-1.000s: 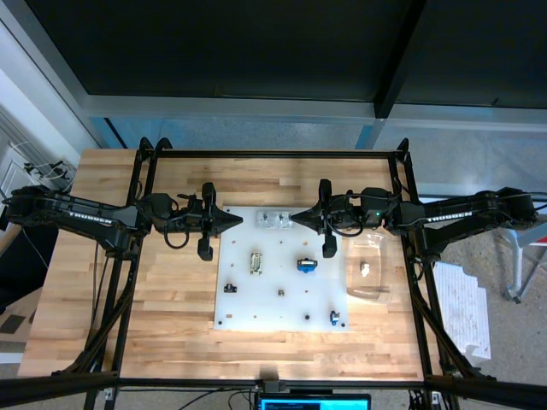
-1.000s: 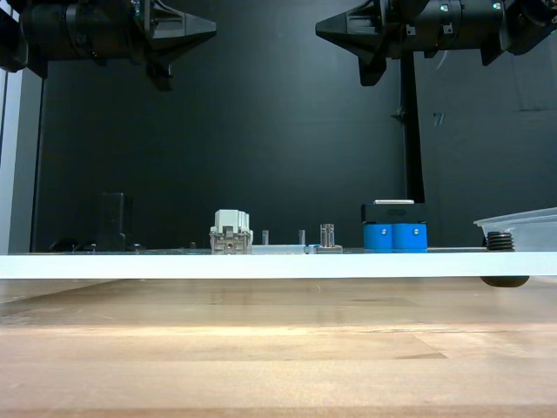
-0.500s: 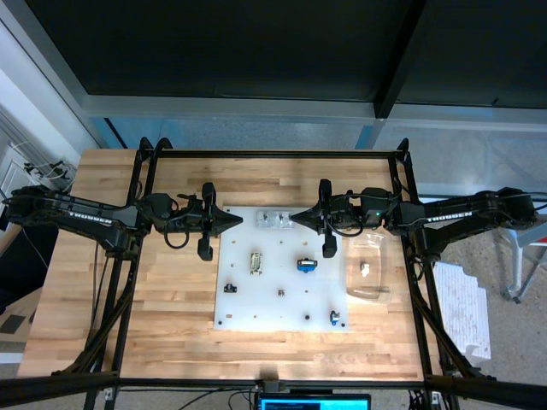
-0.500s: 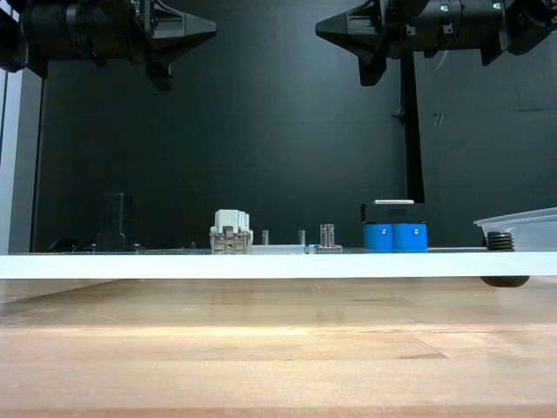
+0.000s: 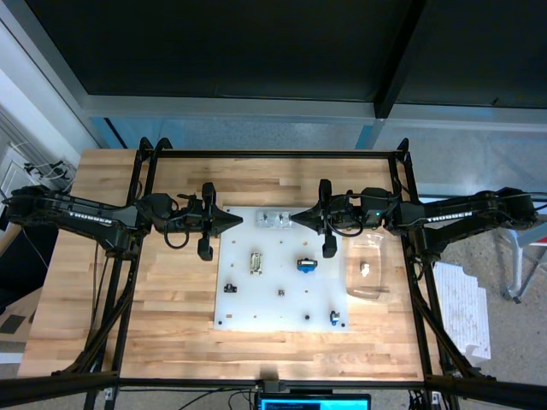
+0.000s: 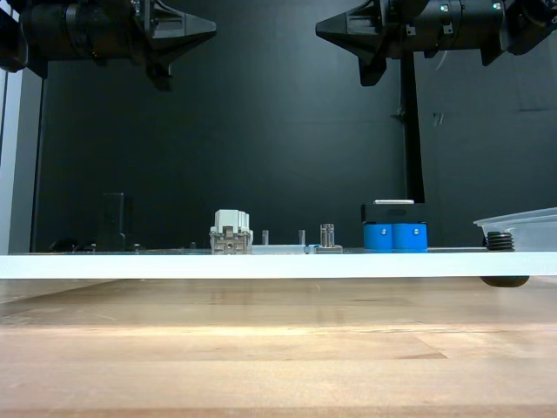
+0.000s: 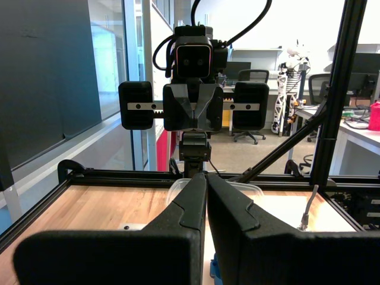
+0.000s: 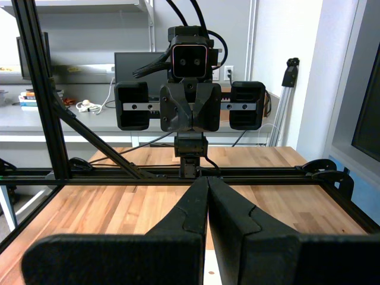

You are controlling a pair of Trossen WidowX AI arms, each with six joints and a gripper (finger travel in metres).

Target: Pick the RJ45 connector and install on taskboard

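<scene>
Left gripper, right gripper closed above board; arms lettered TROSSEN.

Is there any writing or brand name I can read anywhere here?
"TROSSEN": on the left arm; left pincer, shut, hangs at the white board's far left edge.
"TROSSEN": on the right arm; right pincer, shut, hangs over the board's far edge.
Nothing else is readable.

connector: position cannot tell | blue jack: upright, white board near-right corner
</scene>
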